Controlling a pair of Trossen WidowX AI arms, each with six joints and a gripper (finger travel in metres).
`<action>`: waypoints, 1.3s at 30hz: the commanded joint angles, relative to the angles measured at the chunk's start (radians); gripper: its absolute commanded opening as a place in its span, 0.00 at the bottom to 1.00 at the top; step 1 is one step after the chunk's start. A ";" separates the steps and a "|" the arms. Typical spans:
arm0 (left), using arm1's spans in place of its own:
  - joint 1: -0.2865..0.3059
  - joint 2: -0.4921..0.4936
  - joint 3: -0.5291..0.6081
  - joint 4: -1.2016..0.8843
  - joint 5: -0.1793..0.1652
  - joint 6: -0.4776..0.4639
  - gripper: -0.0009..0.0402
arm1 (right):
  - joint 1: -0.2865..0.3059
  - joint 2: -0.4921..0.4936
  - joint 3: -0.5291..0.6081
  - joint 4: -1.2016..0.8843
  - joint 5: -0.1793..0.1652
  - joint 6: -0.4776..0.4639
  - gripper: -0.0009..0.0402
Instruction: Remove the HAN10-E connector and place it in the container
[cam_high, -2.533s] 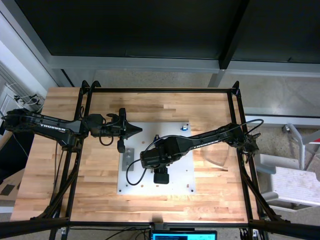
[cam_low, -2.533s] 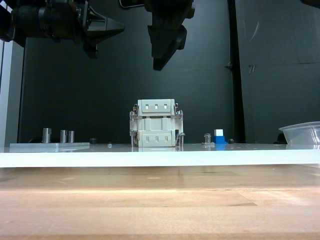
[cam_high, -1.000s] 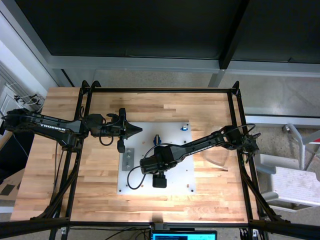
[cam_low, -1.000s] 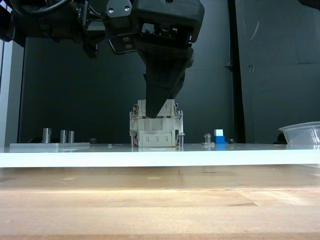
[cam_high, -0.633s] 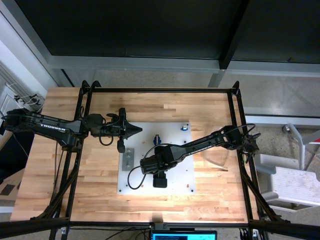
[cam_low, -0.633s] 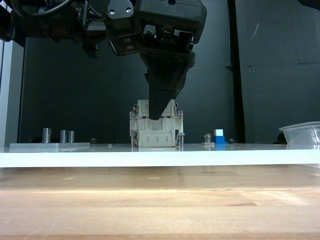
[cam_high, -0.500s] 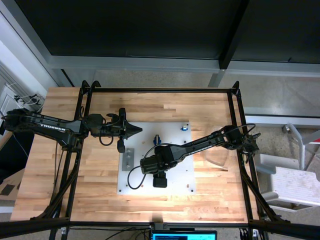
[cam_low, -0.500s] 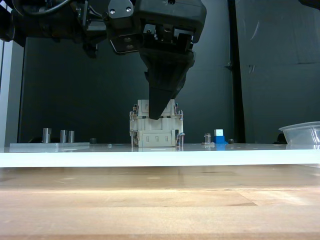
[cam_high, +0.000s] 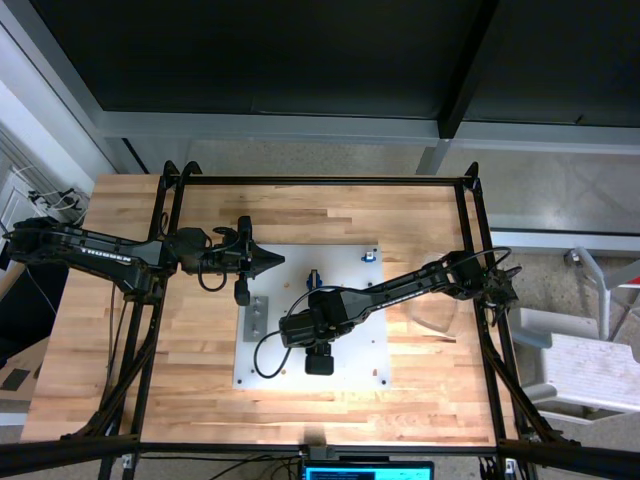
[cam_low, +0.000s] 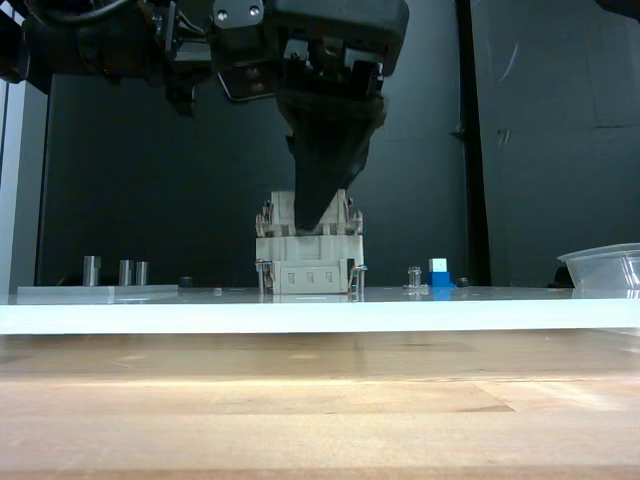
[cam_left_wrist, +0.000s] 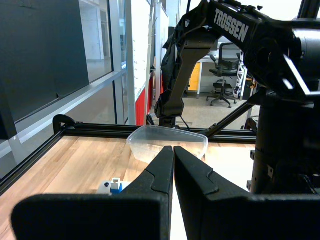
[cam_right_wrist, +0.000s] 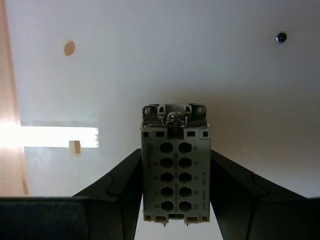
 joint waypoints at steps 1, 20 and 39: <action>0.000 0.000 0.000 0.000 0.000 0.000 0.02 | 0.001 -0.003 0.027 -0.021 0.000 -0.003 0.16; 0.000 0.000 0.000 0.000 0.000 0.000 0.02 | 0.002 -0.115 -0.008 -0.036 0.008 -0.024 0.16; 0.000 0.000 0.000 0.000 0.000 0.000 0.02 | 0.000 -0.459 -0.429 0.022 0.009 0.004 0.16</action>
